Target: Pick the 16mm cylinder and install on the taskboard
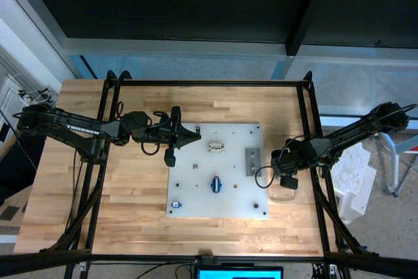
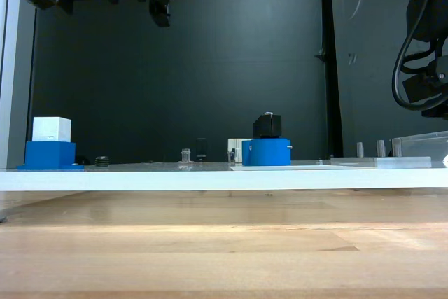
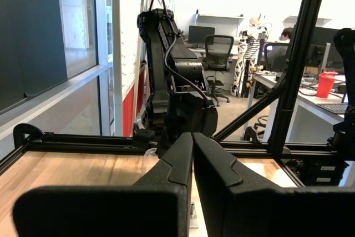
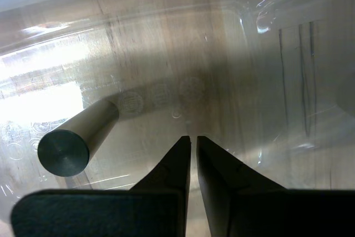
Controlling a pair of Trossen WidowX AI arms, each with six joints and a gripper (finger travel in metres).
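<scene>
Fingers [image 4: 172, 165] clenched empty on right gripper [image 4: 192, 140] over tray [image 4: 266, 20] beside 16mm cylinder [image 4: 77, 137], seemingly for pickup; left gripper [image 3: 192, 137] clenched, parked above taskboard [image 1: 196, 191]

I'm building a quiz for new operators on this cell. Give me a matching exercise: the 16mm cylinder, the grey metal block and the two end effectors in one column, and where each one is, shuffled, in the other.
1. 16mm cylinder
2. grey metal block
3. left end effector
4. right end effector

A. shut, held high near the far left corner of the taskboard
B. lying on its side in the clear tray
C. shut, pointing down into the clear tray
D. mounted on the taskboard near its right edge

Pairs: 1-B, 2-D, 3-A, 4-C
</scene>
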